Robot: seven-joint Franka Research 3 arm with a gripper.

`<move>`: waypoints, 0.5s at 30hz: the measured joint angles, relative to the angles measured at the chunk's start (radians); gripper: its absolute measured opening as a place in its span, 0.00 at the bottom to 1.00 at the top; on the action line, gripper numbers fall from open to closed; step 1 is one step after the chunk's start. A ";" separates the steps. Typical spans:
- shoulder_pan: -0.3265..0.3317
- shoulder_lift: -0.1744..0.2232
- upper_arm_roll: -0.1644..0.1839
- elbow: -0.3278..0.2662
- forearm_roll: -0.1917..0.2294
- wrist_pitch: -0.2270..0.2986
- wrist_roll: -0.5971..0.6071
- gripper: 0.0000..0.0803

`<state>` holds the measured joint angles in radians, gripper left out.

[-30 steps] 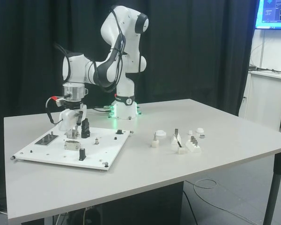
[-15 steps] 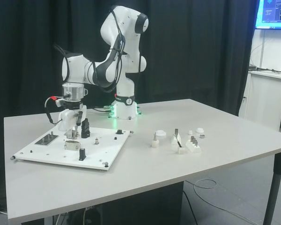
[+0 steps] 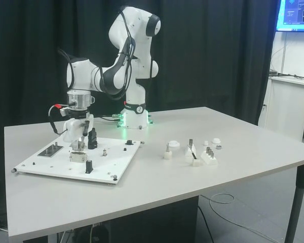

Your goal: Insert waterproof.

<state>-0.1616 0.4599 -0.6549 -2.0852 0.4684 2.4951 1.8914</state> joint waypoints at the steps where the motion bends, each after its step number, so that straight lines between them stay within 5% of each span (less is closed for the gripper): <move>1: 0.000 0.001 0.000 0.000 0.003 0.001 -0.003 0.39; 15: 0.000 0.019 0.002 0.002 0.039 0.010 -0.036 0.39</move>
<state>-0.1616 0.4785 -0.6529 -2.0835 0.5073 2.5053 1.8552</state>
